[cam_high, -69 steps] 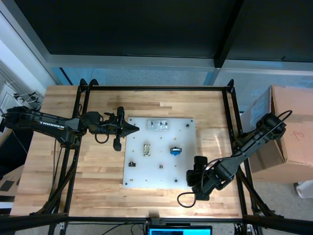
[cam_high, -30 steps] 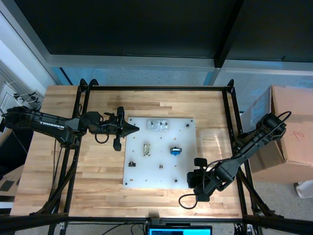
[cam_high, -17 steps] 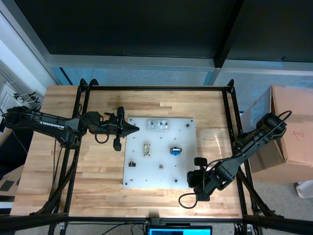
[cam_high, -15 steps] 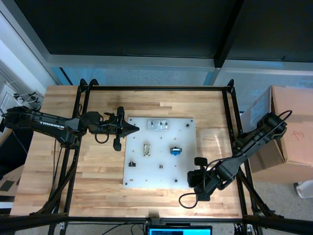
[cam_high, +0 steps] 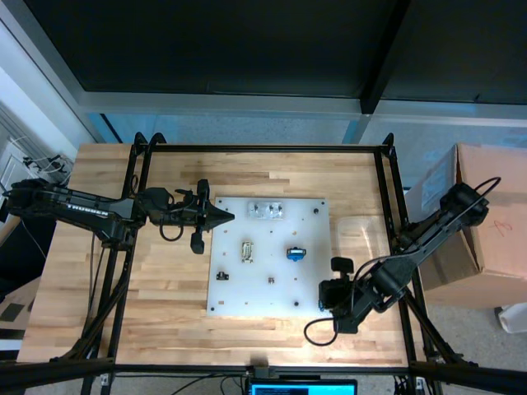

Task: Remove the RJ45 connector from the taskboard and place in the container

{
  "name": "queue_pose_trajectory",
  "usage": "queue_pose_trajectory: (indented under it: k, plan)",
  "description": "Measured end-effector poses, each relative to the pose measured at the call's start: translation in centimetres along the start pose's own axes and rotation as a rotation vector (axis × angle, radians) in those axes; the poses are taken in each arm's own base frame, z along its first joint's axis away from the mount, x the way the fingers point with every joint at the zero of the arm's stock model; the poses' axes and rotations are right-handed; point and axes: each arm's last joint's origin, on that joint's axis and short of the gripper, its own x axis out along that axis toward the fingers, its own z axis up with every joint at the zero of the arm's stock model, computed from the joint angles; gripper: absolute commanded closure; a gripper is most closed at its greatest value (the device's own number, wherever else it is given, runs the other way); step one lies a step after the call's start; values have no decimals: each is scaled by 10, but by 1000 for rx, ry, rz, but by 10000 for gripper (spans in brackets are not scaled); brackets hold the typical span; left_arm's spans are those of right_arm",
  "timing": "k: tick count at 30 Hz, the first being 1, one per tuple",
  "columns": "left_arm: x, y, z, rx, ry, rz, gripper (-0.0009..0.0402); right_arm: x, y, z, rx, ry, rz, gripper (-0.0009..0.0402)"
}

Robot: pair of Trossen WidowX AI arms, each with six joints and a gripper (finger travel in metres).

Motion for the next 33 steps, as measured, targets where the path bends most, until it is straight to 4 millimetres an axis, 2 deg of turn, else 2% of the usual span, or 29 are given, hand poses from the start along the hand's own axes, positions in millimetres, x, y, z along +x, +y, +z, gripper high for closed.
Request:
queue_pose_trajectory:
  k: [6,11,19,33]
  plan:
    - [0,0,0,0,0,0,393,-22,-10,15,48,-45,23,393]
    - [0,0,0,0,0,0,393,-30,-19,27,91,-58,13,393]
    - [0,0,0,0,0,0,393,-28,-36,39,156,-65,-12,393]
    - [0,0,0,0,0,0,393,-29,-55,48,192,-81,-34,393]
